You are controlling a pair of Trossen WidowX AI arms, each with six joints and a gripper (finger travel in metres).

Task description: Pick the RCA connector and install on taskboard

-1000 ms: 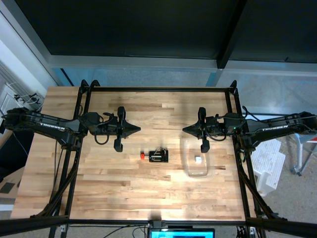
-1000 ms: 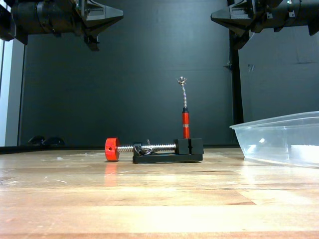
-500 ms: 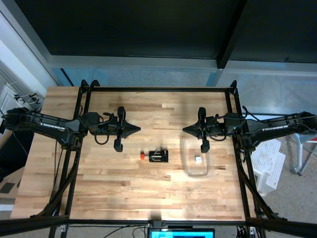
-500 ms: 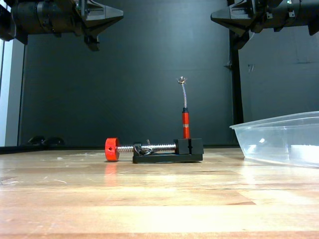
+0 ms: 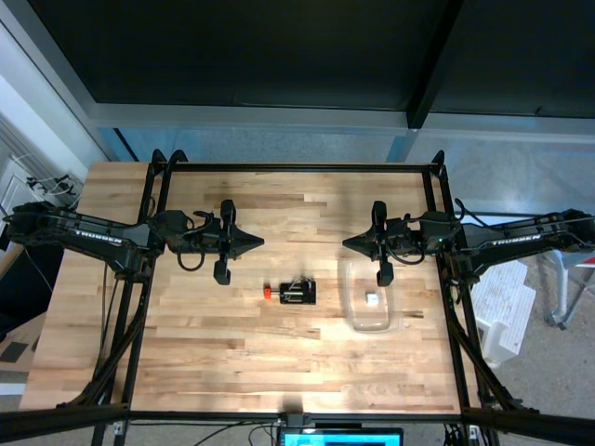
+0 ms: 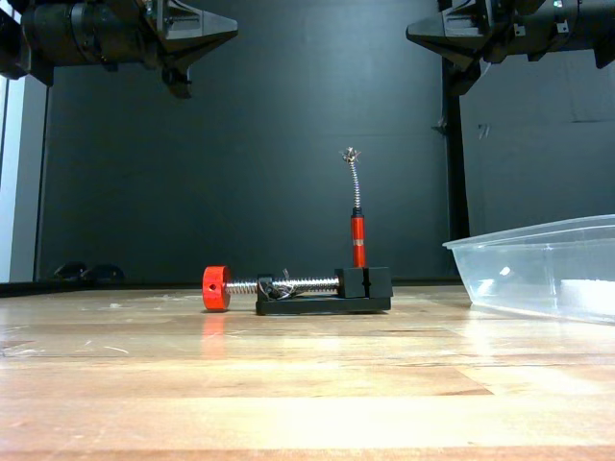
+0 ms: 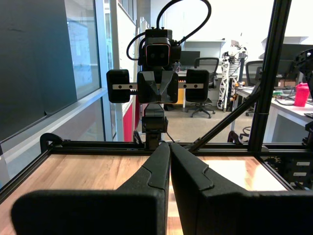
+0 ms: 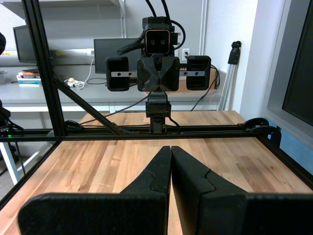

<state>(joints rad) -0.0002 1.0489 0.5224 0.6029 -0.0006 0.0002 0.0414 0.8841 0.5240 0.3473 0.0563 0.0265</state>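
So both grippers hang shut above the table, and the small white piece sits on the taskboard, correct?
Not quite: the high view shows the small white piece inside the clear tray, right of the taskboard. Left gripper and right gripper do hang shut above the table.

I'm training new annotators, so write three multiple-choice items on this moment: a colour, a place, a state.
1. The knob at one end of the taskboard is: A red, B blue, C green.
2. The small white piece lies: A on the taskboard, B in the clear tray, C on bare wood.
3. The left gripper and right gripper, high either side of the taskboard, are: A both shut, B both open, C one open.
Answers: 1 A, low view shows red. 2 B, tray walls surround it. 3 A, wrist views show fingers touching.
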